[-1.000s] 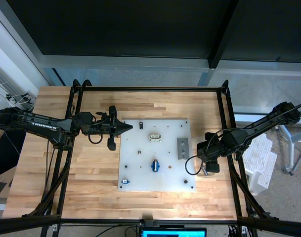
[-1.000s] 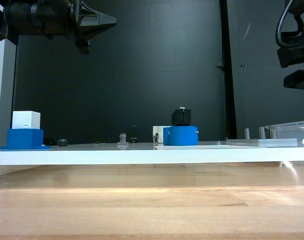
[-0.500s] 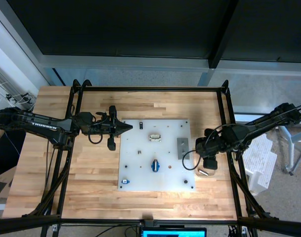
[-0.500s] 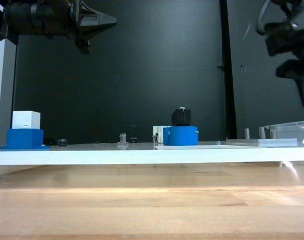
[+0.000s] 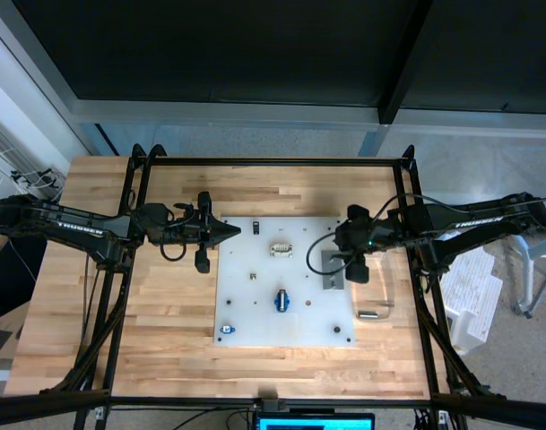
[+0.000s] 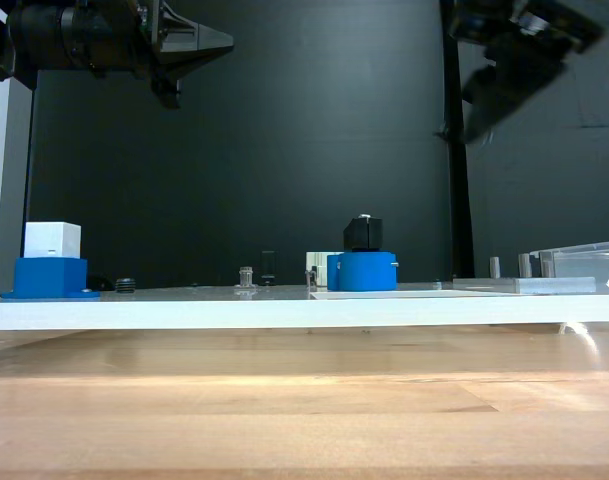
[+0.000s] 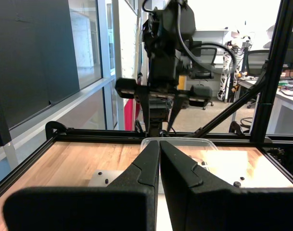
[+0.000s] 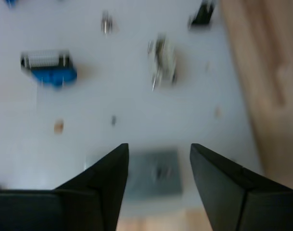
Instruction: Remove the 16mm cylinder and place in the container
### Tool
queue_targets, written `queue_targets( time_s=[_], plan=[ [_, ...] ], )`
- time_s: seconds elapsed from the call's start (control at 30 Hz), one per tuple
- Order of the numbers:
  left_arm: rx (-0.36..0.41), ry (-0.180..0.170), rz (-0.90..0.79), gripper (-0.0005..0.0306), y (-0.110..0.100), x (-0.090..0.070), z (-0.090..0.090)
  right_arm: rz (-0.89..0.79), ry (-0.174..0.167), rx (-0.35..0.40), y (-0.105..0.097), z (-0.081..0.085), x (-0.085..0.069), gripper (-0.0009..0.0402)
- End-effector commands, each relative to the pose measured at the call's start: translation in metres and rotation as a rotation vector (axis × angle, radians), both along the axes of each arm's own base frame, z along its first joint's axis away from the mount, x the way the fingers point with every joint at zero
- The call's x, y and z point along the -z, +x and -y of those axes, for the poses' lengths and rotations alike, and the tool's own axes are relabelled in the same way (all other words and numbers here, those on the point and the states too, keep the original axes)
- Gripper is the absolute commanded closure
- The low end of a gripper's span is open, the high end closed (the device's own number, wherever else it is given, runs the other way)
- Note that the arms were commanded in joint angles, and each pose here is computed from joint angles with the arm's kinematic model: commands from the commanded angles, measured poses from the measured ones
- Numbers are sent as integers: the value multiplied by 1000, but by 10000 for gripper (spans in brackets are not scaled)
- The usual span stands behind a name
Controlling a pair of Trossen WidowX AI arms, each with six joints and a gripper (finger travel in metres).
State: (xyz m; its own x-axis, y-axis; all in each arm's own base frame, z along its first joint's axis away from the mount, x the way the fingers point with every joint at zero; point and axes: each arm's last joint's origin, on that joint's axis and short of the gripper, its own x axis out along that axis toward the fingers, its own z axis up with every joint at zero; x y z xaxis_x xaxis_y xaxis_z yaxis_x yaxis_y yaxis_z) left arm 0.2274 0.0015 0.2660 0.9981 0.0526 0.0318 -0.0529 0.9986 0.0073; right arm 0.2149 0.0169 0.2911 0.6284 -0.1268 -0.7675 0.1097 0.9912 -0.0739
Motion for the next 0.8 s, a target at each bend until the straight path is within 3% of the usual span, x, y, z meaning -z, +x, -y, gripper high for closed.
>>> queue_targets(
  time_s=[0.03, 0.37, 0.53, 0.67, 0.8],
  plan=[
    [0, 0, 0, 300, 0, 0, 0, 96, -3, -31, 8, 6, -9, 261],
    [0, 0, 0, 300, 0, 0, 0, 400, 61, -101, 25, 34, -33, 350],
    [0, 0, 0, 300, 0, 0, 0, 565, 51, -111, 32, 36, -33, 397],
    [0, 0, 0, 300, 0, 0, 0, 701, 46, -111, 36, 35, -29, 395],
    [0, 0, 0, 300, 0, 0, 0, 787, 14, -78, 36, 36, -22, 394]
  ],
)
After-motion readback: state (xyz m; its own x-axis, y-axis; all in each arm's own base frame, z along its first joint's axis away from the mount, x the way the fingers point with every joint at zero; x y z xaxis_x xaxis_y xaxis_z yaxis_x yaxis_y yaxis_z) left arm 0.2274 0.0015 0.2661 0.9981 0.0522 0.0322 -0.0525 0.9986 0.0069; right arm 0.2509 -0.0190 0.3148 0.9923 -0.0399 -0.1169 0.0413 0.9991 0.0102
